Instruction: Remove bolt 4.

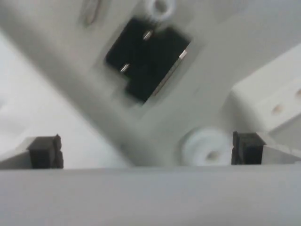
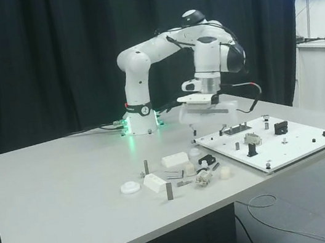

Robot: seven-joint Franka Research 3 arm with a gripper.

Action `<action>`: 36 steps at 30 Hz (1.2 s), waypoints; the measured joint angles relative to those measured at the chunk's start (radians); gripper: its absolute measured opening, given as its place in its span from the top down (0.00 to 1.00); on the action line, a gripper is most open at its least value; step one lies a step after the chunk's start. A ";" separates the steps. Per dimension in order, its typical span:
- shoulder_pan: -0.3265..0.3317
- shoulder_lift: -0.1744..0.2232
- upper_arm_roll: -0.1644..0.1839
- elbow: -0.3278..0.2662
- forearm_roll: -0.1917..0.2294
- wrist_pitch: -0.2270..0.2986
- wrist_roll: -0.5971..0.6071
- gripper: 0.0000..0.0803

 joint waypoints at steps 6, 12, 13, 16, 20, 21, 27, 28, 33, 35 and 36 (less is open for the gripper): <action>0.081 -0.004 -0.002 0.000 -0.014 0.001 0.158 0.00; 0.165 -0.004 -0.006 0.002 -0.016 0.007 0.306 0.00; 0.179 -0.004 -0.006 0.004 -0.016 0.008 0.328 0.00; 0.221 -0.005 -0.006 0.008 -0.016 0.013 0.390 0.00; 0.273 -0.005 -0.006 0.017 -0.016 0.019 0.466 0.00; 0.285 -0.005 -0.006 0.020 -0.016 0.021 0.487 0.00; 0.349 -0.005 -0.004 0.041 -0.016 0.036 0.605 0.00; 0.358 -0.005 -0.004 0.045 -0.016 0.038 0.624 0.00; 0.393 -0.005 0.005 0.067 -0.016 0.052 0.712 0.00; 0.403 -0.006 0.010 0.077 -0.015 0.057 0.744 0.00; 0.408 -0.006 0.012 0.083 -0.015 0.059 0.763 0.00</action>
